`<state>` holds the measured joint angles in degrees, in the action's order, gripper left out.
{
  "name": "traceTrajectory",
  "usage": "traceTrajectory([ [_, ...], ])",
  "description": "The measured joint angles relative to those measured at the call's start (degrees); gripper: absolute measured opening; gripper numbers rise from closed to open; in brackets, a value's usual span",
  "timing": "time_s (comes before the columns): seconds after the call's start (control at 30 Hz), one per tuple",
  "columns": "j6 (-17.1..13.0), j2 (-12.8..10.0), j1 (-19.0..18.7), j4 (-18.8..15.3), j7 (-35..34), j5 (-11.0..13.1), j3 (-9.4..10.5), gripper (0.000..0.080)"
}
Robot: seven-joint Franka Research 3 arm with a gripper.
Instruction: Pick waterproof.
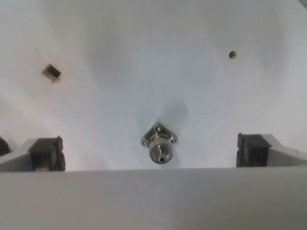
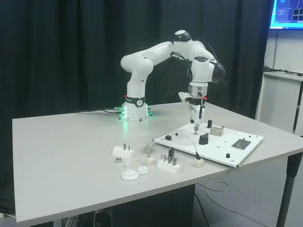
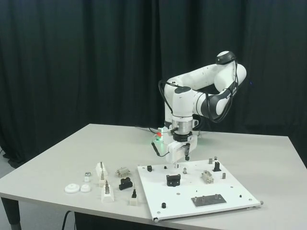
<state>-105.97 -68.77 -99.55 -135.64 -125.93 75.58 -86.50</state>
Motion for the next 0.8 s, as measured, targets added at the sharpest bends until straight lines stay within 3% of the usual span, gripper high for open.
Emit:
traceTrajectory([
  [0.43, 0.0, -0.6, -0.1, 0.4, 0.0, -1.4, -0.17, 0.0800],
  [0.8, -0.1, -0.6, -0.3, 0.6, 2.3, -4.4, -1.08, 0.0800],
])
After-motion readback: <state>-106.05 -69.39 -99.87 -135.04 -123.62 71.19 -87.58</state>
